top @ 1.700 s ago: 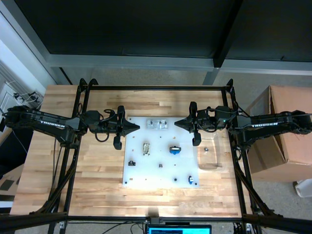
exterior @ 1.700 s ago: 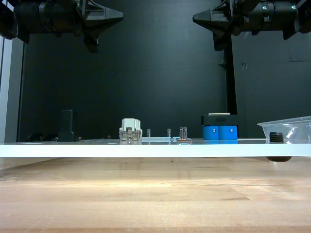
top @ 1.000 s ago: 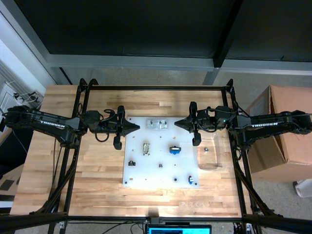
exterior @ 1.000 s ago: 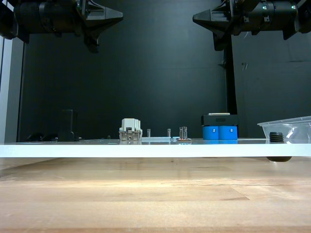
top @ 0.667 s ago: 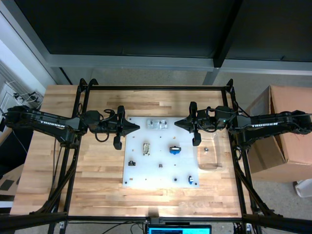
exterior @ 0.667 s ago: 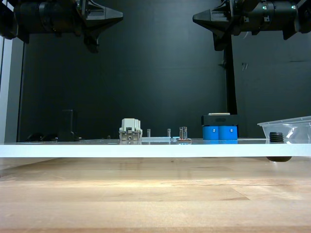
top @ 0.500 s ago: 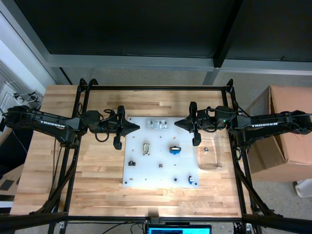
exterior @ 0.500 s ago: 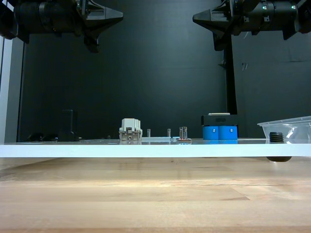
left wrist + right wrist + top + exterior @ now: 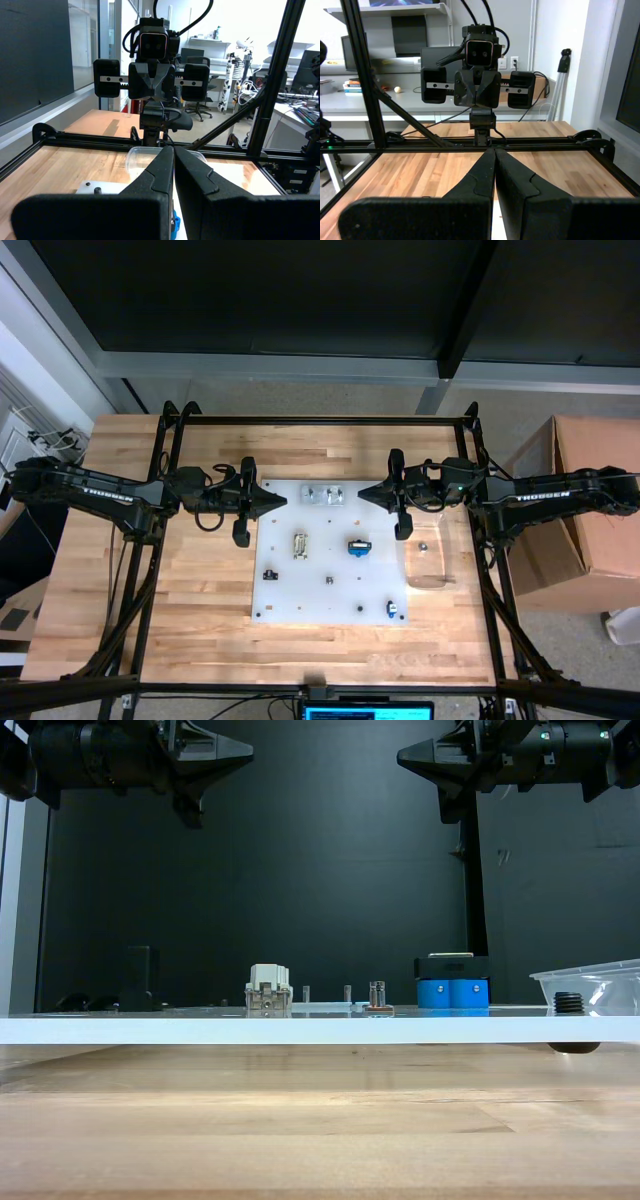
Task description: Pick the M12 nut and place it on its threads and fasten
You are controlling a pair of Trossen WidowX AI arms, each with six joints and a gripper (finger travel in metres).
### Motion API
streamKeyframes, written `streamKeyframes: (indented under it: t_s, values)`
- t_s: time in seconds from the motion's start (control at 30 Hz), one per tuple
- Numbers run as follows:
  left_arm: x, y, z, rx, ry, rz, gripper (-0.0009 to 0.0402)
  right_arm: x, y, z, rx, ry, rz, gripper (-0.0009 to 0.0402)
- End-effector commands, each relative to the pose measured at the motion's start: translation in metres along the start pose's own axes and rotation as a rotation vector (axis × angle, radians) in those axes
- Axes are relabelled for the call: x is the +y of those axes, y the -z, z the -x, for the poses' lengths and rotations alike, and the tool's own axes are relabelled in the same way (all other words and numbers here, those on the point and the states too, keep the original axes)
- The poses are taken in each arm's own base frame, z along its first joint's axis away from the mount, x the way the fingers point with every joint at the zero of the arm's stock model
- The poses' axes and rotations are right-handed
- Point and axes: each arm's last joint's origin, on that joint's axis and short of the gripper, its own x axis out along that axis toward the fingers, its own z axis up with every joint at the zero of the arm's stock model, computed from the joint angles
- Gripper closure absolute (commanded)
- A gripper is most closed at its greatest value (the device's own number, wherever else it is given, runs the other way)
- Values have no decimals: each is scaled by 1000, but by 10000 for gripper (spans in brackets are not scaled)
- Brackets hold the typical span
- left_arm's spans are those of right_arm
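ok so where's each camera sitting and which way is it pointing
High: above the near edge, looking down on the board; left claw and right claw over its far end; nut free in the tray.
Low: table height, looking level; both claws high up; stud bare.
Left wrist: rides its arm, faces the right arm; own claw shut.
Right wrist: rides its arm, faces the left arm; own claw shut.
Shared: high and low both show board, tray, claws.

A small silver nut (image 9: 423, 547) lies in a clear plastic tray (image 9: 432, 585).
The black left gripper (image 9: 280, 501) and right gripper (image 9: 363, 492) face each other across the white board (image 9: 320, 600).
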Motion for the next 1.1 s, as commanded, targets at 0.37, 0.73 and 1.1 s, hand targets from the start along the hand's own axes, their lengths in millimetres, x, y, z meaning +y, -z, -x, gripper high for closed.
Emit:
streamKeyframes:
  t_s: [0.37,0.73,1.1]
  values:
    - [0,0,0,0,0,0,393,1,-5,8,526,-3,39,393]
    - [0,0,0,0,0,0,393,4,-10,43,1020,-210,348,393]
    - [0,0,0,0,0,0,393,8,2,57,1358,-527,563,393]
